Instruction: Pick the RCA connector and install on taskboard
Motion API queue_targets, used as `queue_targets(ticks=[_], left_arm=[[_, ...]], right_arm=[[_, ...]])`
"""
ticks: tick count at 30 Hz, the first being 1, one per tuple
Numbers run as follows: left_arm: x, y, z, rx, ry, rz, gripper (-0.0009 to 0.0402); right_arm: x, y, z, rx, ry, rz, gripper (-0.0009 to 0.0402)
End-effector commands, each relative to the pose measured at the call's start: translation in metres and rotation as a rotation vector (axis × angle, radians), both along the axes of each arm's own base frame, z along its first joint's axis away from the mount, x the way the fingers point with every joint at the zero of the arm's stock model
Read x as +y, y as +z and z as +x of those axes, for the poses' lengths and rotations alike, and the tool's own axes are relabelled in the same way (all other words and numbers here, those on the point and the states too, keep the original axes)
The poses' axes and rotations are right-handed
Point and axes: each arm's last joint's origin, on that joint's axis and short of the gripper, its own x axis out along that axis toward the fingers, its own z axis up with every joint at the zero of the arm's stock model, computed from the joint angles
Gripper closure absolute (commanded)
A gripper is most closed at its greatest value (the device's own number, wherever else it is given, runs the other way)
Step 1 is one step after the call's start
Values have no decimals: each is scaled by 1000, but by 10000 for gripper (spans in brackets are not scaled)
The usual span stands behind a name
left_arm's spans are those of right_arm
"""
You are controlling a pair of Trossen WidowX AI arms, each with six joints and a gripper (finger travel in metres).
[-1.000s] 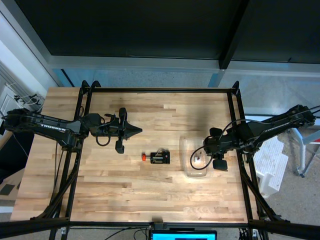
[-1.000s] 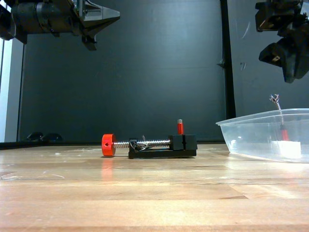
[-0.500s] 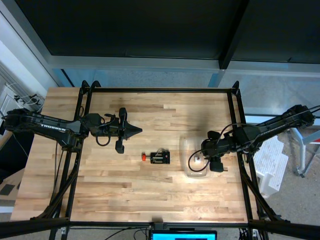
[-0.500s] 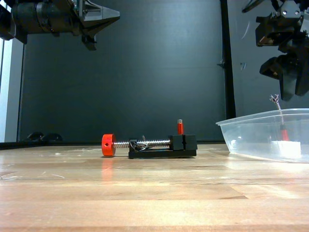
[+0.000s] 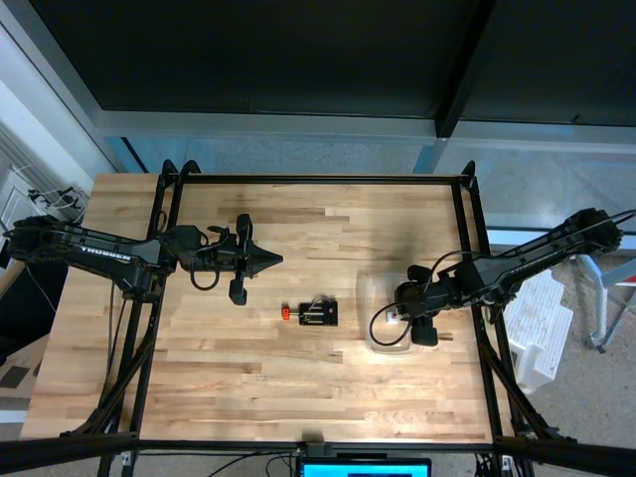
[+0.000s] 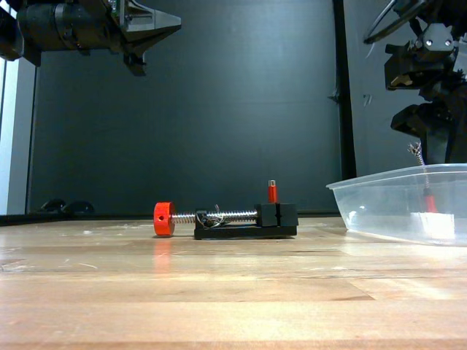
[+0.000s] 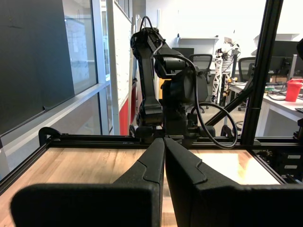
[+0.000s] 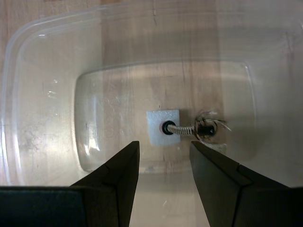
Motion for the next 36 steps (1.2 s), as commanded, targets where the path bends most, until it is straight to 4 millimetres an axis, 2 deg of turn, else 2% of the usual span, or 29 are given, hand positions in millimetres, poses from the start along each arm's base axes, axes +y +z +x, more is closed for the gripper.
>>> queue_targets(ticks=[1,36], left_arm=[[0,0,0,0,0,0,393],[0,0,0,0,0,0,393]], right_arm=[[1,-3,3,2,1,-9,247],[7,-30,21,33,10,-55,249]])
